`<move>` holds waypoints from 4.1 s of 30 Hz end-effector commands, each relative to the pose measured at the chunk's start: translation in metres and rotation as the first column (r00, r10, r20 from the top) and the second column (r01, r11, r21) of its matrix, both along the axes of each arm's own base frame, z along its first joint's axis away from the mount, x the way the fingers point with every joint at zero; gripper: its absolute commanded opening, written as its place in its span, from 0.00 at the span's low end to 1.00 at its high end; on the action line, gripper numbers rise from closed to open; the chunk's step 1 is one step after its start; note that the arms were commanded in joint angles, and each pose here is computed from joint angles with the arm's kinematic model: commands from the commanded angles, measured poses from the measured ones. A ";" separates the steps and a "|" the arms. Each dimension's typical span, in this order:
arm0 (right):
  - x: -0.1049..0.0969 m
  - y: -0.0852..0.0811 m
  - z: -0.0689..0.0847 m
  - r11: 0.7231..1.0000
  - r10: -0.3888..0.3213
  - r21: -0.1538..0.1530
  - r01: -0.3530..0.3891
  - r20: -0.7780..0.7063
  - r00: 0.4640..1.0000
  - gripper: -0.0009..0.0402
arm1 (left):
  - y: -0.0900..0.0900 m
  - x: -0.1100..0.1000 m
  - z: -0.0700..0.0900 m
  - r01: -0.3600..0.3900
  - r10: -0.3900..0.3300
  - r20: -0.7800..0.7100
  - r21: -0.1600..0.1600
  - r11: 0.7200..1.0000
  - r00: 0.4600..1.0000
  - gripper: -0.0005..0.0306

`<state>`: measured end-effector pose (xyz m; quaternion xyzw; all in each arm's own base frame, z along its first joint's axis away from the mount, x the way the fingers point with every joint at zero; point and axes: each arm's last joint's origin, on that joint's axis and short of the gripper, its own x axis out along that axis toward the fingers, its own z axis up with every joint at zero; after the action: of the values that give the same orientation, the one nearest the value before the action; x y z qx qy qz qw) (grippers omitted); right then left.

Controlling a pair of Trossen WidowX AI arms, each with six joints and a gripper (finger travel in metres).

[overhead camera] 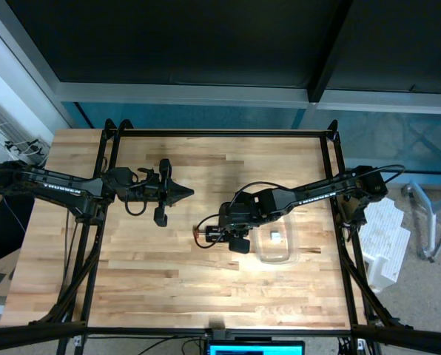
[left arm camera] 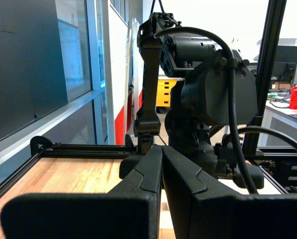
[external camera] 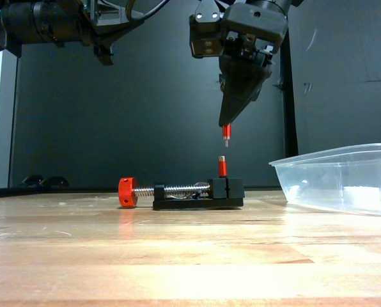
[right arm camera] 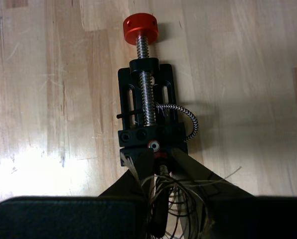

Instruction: Pick the rca connector and install on the hub

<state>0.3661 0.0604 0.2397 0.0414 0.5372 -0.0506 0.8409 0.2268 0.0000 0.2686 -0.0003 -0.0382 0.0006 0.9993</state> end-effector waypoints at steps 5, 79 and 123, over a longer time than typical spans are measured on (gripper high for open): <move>0.001 0.000 -0.001 1.000 0.000 0.000 0.000 0.007 1.000 0.02 | 0.000 0.000 0.000 0.000 0.000 0.000 0.000 1.000 1.000 0.02; 0.005 0.001 -0.034 1.000 0.004 -0.006 -0.004 -0.025 1.000 0.02 | 0.000 0.000 0.000 0.000 0.000 0.000 0.000 1.000 1.000 0.02; -0.046 -0.004 -0.002 1.000 0.021 0.009 -0.021 0.084 0.996 0.39 | 0.000 0.000 0.000 0.000 0.000 0.000 0.000 1.000 1.000 0.02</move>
<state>0.3221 0.0564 0.2376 0.0417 0.5029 -0.0378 0.8625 0.2268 0.0000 0.2686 -0.0003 -0.0382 0.0004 0.9993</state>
